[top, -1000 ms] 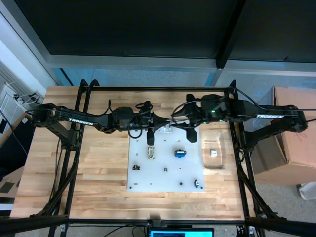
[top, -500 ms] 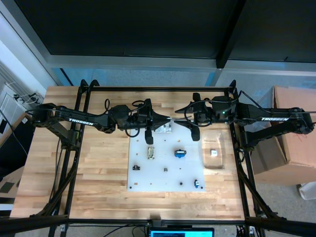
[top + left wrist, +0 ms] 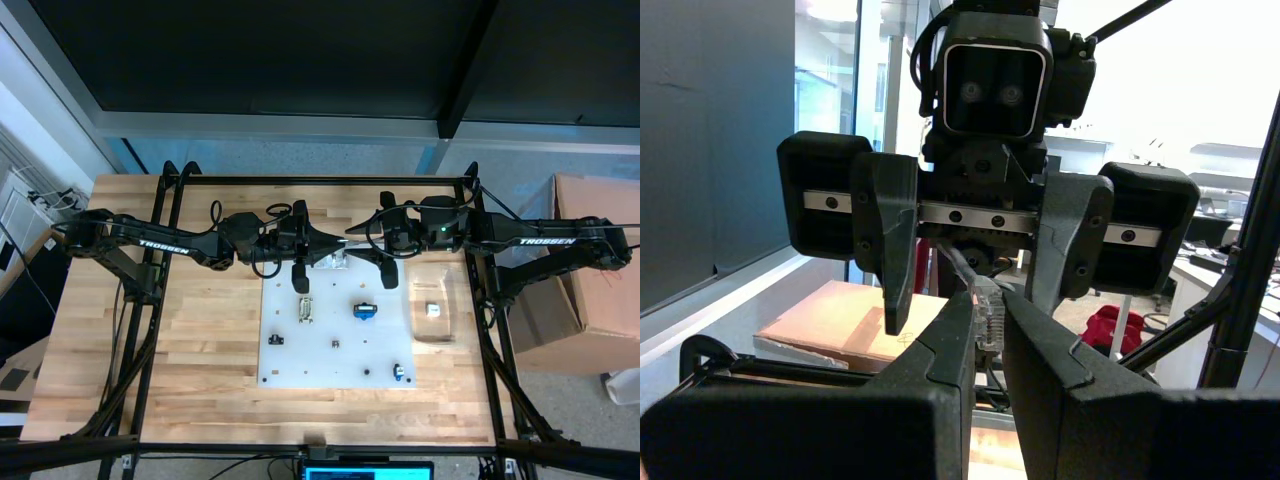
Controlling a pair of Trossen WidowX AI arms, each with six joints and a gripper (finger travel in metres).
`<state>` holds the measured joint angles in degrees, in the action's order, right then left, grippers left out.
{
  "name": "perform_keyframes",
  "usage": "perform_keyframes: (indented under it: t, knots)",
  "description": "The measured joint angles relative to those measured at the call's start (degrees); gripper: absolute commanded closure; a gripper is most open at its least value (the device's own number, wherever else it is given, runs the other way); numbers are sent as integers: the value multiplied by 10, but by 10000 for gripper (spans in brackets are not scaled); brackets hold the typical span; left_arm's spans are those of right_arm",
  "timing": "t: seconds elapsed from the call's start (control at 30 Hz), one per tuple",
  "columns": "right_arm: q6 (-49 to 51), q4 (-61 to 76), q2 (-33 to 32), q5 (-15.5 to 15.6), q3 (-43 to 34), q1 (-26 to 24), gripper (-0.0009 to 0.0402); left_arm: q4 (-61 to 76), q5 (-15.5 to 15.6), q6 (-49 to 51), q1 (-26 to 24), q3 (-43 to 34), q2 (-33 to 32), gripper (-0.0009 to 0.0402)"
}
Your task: Pick the RJ45 connector and install on the taskboard
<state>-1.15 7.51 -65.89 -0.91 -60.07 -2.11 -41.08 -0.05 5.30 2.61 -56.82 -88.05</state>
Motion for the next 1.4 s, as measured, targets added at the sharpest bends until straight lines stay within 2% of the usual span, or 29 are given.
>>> perform_keyframes:
  t: [0.3, 0.93, 1.4]
  knots:
    - [0, 0, 3, 11, 0, 0, 276, 0, 0, 0, 0, 0, 0, 393]
    - [2, 4, 25, 10, 0, 0, 307, -28, 0, 0, 0, 0, 0, 393]
    - [1, -2, 25, 10, 1, 0, 348, -28, 1, 2, 0, 0, -1, 393]
